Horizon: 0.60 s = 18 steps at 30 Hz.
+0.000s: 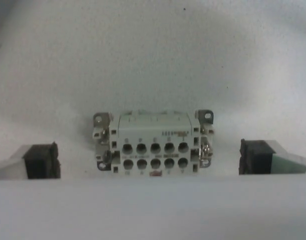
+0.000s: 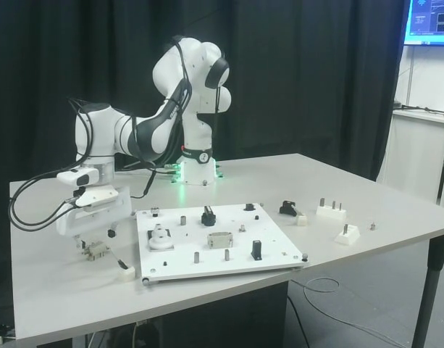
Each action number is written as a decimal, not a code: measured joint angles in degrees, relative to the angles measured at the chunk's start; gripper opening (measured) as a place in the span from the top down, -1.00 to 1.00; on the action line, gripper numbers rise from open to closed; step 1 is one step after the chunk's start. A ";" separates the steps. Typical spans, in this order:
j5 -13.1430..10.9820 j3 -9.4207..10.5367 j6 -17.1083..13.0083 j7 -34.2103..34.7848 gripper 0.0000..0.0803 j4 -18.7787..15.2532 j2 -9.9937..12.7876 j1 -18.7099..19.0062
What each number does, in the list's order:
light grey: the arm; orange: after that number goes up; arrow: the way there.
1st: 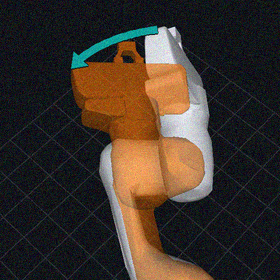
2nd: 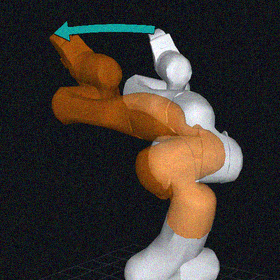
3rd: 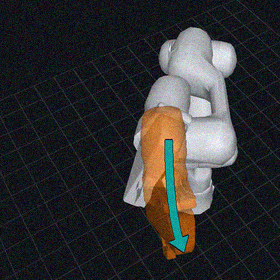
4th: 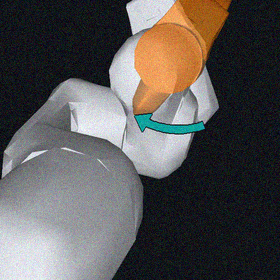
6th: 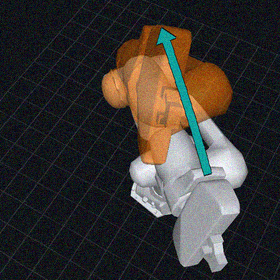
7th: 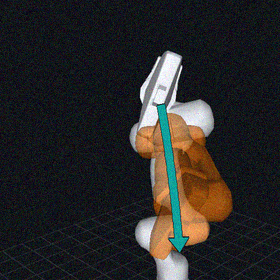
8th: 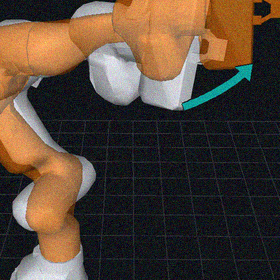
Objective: Pick waterproof.
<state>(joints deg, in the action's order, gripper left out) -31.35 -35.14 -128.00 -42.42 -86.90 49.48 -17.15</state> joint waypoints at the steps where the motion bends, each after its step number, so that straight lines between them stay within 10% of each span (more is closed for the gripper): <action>1: -0.02 0.10 0.00 0.00 -0.99 0.10 0.10 -0.09; 18: -0.02 1.28 0.10 0.00 -0.99 1.71 1.51 -1.70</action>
<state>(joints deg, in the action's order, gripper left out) -31.37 -33.86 -127.90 -42.42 -85.20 50.99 -18.85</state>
